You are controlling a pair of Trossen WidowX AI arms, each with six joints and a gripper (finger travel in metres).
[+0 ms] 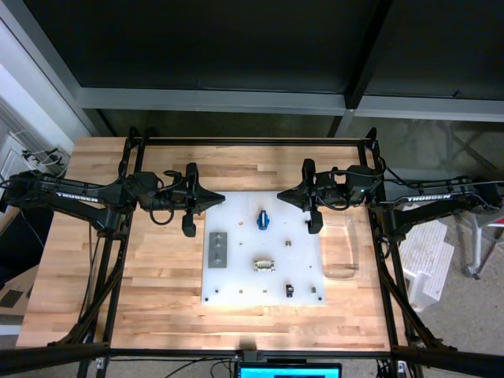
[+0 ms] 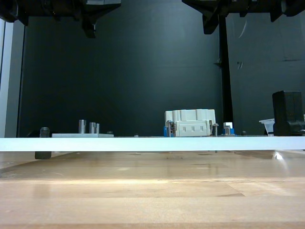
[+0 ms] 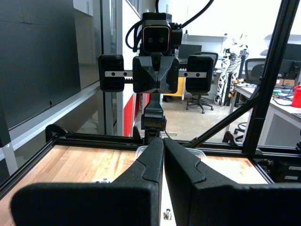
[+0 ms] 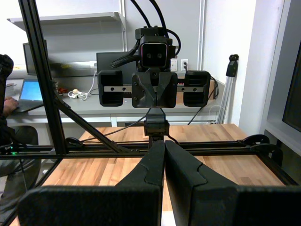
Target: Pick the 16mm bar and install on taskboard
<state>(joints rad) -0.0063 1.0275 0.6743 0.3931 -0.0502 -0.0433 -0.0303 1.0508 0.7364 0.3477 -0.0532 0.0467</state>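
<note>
The white taskboard (image 1: 236, 291) lies at the table's middle, carrying a grey block (image 1: 217, 250) with short metal pegs (image 2: 82, 126), a blue part (image 1: 262, 219) and a beige connector (image 2: 189, 122). I cannot pick out the 16mm bar in any view. My left gripper (image 1: 222, 198) hovers high over the board's far left corner, shut with nothing between its fingers (image 3: 153, 160). My right gripper (image 1: 280, 197) hovers over the board's far edge, facing it, also shut and empty, fingers (image 4: 153, 162) pressed together. Neither one touches the board.
A clear plastic tray (image 1: 340, 253) sits on the wood just right of the board. A small black part (image 1: 290, 290) stands near the board's front edge, and a black block (image 2: 287, 113) shows at the right. Black frame rails (image 1: 252, 142) border the table.
</note>
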